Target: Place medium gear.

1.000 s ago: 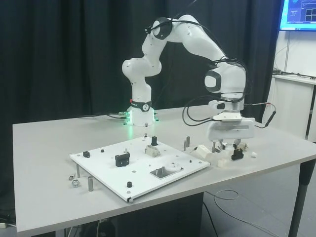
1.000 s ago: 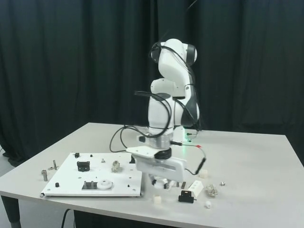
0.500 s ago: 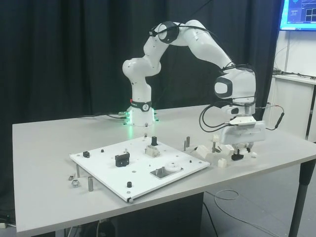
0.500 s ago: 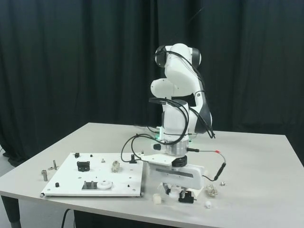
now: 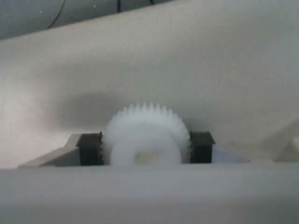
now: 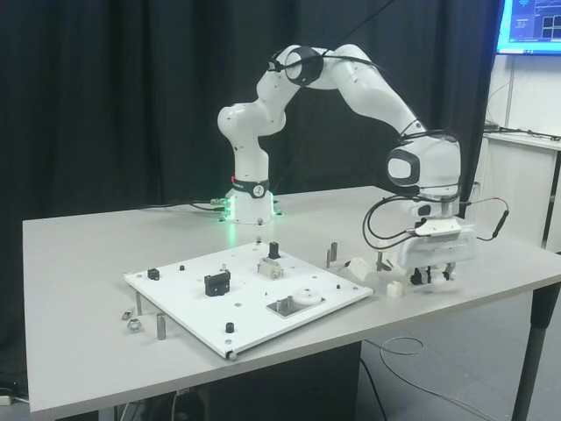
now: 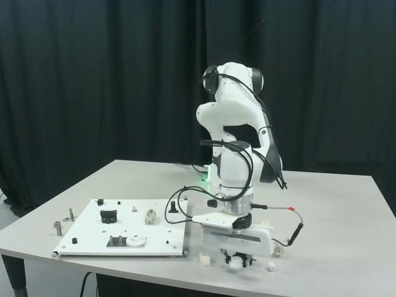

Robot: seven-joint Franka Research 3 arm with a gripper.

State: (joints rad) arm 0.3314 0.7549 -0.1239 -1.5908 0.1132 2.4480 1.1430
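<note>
Now the gripper [image 5: 145, 148] has swung clear of the white board [image 6: 250, 303], jaws clamped on the medium gear [image 5: 145, 137]; pickup appears complete; placement remains, board at 9 o'clock

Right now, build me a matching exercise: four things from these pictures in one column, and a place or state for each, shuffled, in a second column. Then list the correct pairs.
Things:
1. medium gear
2. gripper
3. white assembly board
4. green light

Places or states:
A. glows at the foot of the arm
B. lies flat on the grey table, away from the gripper
C. held between two black fingertips
D. shut on a toothed white wheel, low over the table's edge

Pairs: 1-C, 2-D, 3-B, 4-A
</note>
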